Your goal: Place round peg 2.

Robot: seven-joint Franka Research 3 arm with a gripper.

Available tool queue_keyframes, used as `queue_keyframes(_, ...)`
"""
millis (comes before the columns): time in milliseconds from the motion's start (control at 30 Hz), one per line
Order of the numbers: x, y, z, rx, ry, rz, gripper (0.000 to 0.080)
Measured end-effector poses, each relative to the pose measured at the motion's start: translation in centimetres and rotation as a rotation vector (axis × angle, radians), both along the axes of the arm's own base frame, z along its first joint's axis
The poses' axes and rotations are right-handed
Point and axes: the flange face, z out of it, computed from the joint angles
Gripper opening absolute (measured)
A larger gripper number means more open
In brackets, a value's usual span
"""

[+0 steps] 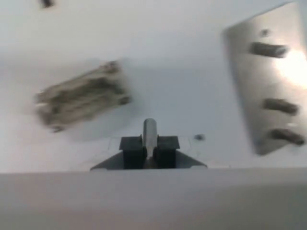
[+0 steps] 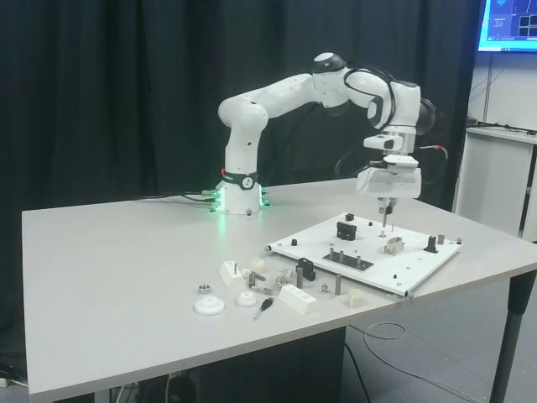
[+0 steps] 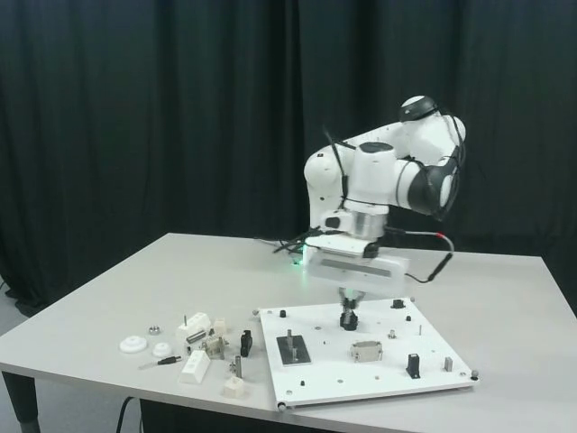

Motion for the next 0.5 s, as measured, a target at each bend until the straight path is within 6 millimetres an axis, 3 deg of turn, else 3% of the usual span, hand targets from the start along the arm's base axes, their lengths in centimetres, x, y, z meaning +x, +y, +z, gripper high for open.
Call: queue_keyframes(500, -0.6, -10.1, 0.1, -0.038, -0.012, -0.015, 0.006)
